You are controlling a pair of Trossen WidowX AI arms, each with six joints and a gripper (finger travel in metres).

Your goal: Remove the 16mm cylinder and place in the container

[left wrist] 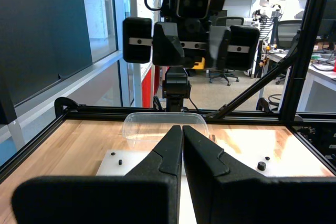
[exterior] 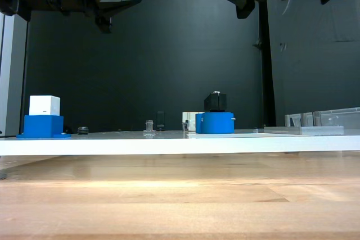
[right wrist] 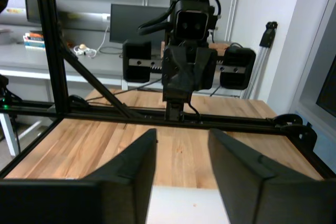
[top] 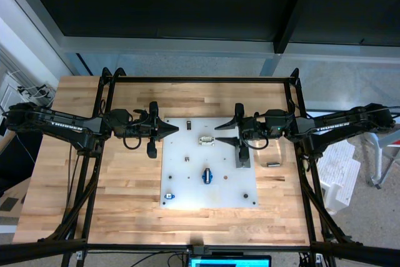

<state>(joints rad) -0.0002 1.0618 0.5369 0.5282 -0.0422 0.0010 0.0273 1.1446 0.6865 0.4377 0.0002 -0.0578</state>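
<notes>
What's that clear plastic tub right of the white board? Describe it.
The container is a clear, colourless plastic tub with rounded corners, upright and open-topped, on the wooden table beside the right edge of the board. Neither gripper touches it: the open right gripper and shut left gripper hover above the board.

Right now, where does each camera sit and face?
High: above near edge, looking down; left end effector and right end effector facing across white board.
Low: table-top height, level along board; both overhead.
Left wrist: along shut left end effector, facing right arm.
Right wrist: along open right end effector, facing left arm.
Shared: board in high and low.
</notes>
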